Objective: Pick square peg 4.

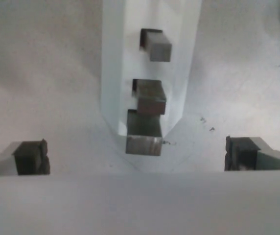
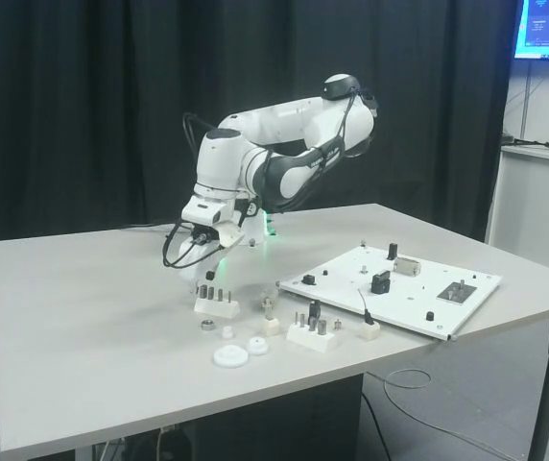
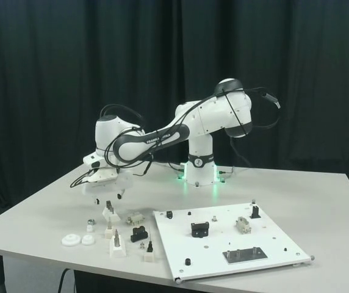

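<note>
A narrow white holder (image 1: pixel 114 73) carries three square grey pegs in a row: a small one (image 1: pixel 158 45), a middle one (image 1: pixel 151 98) and the largest one (image 1: pixel 144 138) at the holder's end. My gripper (image 1: pixel 135 156) hovers above this holder, open, with one black fingertip (image 1: pixel 31 157) on each side of the largest peg and nothing held. The first room view shows the gripper (image 2: pixel 204 261) just above the holder (image 2: pixel 215 305). From the second room camera, the gripper (image 3: pixel 108 196) hangs over the same holder (image 3: pixel 108 215).
A white board (image 2: pixel 390 283) with black and grey parts lies beside the holders. White gears (image 2: pixel 229 356) and another white peg holder (image 2: pixel 315 336) sit near the front edge. The arm's base (image 3: pixel 200 171) glows green behind.
</note>
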You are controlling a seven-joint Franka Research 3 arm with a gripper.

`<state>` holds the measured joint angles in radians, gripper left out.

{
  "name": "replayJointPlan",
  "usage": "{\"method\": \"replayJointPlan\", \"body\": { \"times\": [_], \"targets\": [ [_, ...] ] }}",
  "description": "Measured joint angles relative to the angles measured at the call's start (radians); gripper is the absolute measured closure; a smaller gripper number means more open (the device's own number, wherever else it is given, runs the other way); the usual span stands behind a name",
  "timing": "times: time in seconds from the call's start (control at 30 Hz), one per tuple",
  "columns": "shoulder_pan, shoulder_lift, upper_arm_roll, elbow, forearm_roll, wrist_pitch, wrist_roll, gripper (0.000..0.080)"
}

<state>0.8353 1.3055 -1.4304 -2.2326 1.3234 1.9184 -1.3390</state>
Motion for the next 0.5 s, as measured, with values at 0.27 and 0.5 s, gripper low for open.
{"method": "replayJointPlan", "body": {
  "times": [0.27,0.5],
  "targets": [
    [0.0,0.0,0.007,-0.009,0.014,-0.001,0.001,0.0003],
    [0.0,0.0,0.012,-0.015,0.031,-0.001,0.001,0.0003]
  ]
}}
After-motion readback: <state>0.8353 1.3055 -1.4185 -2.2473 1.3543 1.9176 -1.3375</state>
